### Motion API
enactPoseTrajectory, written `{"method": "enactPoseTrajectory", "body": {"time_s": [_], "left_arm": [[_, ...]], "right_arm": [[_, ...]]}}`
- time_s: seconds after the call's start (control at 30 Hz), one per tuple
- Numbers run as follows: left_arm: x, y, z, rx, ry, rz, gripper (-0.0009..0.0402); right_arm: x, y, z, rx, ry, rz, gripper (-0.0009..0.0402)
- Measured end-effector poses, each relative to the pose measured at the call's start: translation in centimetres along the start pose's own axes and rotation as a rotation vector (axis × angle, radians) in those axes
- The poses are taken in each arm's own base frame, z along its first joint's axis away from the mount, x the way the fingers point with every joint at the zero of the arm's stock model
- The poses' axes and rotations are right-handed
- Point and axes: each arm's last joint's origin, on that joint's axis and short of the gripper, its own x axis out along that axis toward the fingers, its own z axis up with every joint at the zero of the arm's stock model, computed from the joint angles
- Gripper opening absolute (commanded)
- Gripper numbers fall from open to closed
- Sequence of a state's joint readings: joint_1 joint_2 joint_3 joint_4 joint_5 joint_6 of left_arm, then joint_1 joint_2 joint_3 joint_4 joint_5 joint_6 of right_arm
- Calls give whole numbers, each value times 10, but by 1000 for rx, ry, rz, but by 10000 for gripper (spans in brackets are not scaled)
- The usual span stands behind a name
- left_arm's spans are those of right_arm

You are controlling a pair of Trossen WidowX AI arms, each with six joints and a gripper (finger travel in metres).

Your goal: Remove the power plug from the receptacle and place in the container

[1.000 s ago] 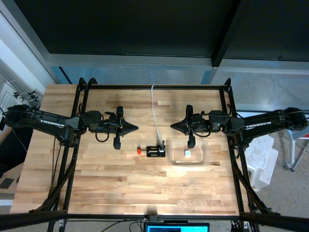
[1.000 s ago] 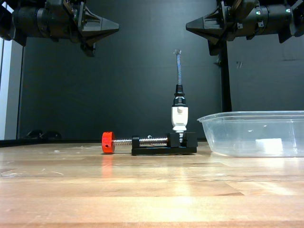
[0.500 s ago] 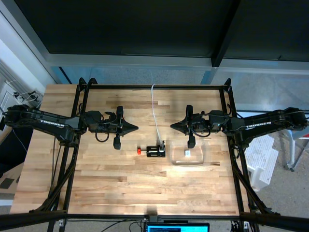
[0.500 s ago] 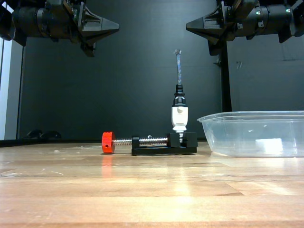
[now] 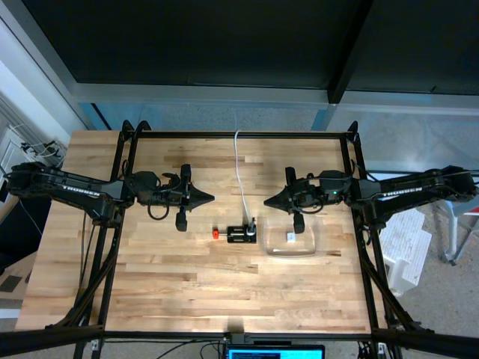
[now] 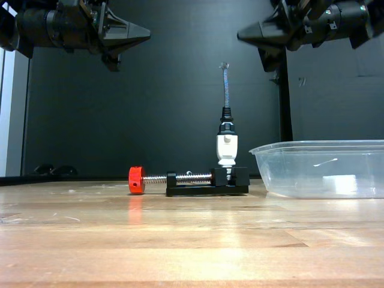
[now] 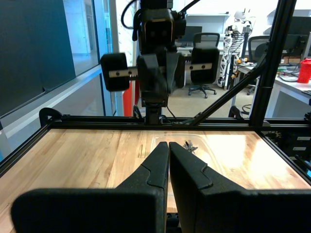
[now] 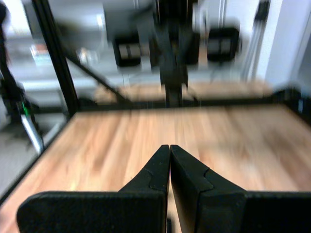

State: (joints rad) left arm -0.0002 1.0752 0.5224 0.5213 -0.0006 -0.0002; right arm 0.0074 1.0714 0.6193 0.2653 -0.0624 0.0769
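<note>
Above the table [image 5: 187, 292], left pincer [image 5: 212, 198] and right pincer [image 5: 266, 201] hang closed, well apart.

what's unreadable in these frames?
- Plug prongs: low view, hidden inside receptacle; high view, too small.
- White piece in tray: too small in high view, hazy through the wall in low view.
- Wrist views: right one blurred; neither shows the plug.
- Left end effector shut, raised left of plug; right end effector shut, raised by the tray.
</note>
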Motion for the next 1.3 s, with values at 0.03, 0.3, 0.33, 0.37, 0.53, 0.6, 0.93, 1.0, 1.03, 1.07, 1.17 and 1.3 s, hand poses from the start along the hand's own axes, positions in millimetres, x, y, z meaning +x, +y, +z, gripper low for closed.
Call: {"method": "enactPoseTrajectory", "body": {"time_s": [0.03,0.3,0.33,0.37,0.53,0.6,0.93,1.0,1.03,1.07,1.17,1.3], "left_arm": [[0,0,0,0,0,0,0],[0,0,0,0,0,0,0],[0,0,0,0,0,0,0],[0,0,0,0,0,0,0],[0,0,0,0,-1,0,0],[0,0,0,0,0,0,0],[0,0,0,0,-1,0,0],[0,0,0,0,0,0,0],[0,0,0,0,-1,0,0],[0,0,0,0,-1,0,0],[0,0,0,0,0,0,0],[0,0,0,0,0,0,0]], "right_arm": [[1,0,1,6,48,-10,0],[8,4,14,36,347,-32,0],[10,5,16,37,379,-34,0],[12,5,17,38,410,-37,0],[23,5,22,26,586,-100,0],[29,6,23,32,643,-105,0],[55,17,27,42,803,-105,77],[59,21,28,31,825,-131,108],[61,22,28,29,838,-141,123],[64,23,28,33,851,-147,136],[72,24,28,55,876,-154,170],[81,25,24,70,912,-168,192]]}}
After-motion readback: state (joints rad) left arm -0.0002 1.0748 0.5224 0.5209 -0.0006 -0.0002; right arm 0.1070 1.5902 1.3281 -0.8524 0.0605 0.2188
